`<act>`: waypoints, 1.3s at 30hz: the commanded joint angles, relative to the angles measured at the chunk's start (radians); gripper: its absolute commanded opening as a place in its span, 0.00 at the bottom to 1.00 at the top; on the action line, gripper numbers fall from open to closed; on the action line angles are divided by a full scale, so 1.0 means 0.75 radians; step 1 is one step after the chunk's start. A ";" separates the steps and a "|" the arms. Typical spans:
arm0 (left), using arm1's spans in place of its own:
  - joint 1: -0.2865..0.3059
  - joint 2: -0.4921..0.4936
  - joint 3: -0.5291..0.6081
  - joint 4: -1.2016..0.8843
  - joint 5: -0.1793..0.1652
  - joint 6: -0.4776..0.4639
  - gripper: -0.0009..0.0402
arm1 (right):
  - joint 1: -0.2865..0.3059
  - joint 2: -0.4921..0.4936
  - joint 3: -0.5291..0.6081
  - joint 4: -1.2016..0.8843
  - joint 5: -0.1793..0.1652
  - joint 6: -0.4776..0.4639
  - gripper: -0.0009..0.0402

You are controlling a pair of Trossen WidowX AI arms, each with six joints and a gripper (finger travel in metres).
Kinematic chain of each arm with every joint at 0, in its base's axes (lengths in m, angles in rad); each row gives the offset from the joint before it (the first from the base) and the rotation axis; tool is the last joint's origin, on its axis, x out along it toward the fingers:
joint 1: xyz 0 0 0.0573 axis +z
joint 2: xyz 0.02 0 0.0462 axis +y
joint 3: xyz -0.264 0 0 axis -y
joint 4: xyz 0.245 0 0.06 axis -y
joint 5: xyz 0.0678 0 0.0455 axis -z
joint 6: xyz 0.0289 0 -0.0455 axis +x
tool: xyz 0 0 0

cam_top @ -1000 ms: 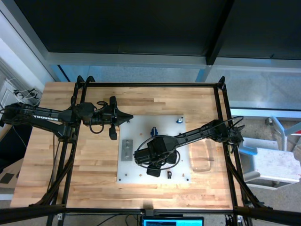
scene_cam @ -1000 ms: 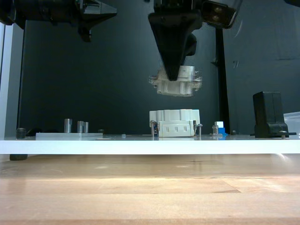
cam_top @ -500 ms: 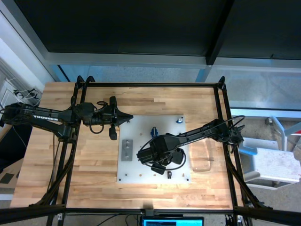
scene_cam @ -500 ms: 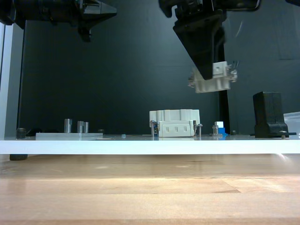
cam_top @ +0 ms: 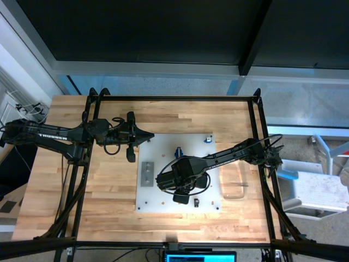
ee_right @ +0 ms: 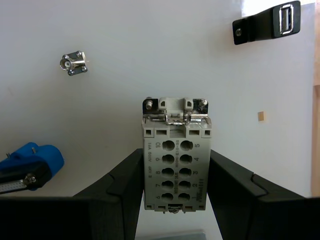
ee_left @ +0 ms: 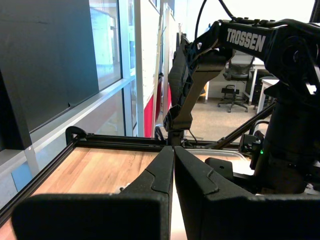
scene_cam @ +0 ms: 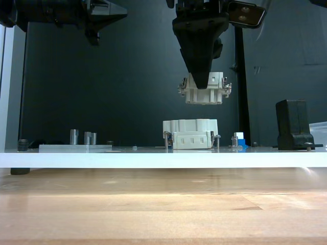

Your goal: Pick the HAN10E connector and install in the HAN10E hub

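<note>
While left end effector (cam_top: 148,136) hangs closed leftward, right end effector (scene_cam: 200,81) clamps beige ten-hole HAN10E connector (ee_right: 175,165) midair.

Left gripper (ee_left: 173,148) with black jaws pressed together above the wooden worktop (ee_left: 100,170); the black right arm (ee_left: 295,115) marked TROSSEN stands beyond

A plate (cam_top: 158,204) lies mid-tabletop (cam_top: 103,196). On it the HAN10E hub (scene_cam: 190,133) sits near the centre, with a metal block (scene_cam: 76,147) to its left, a small upright part (scene_cam: 239,140) behind and to its right, and a boxy block (scene_cam: 294,125) further right. The right pincer (scene_cam: 200,84) hangs above the hub, gripping the HAN10E connector (scene_cam: 204,93), which is clear of the hub and slightly right of it. The left pincer (cam_top: 148,136) is high up near the plate's far left corner.
</note>
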 commanded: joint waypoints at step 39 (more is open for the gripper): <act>0.000 0.000 0.000 0.000 0.001 0.001 0.02 | -0.028 0.248 0.322 -0.131 -0.040 -0.268 0.02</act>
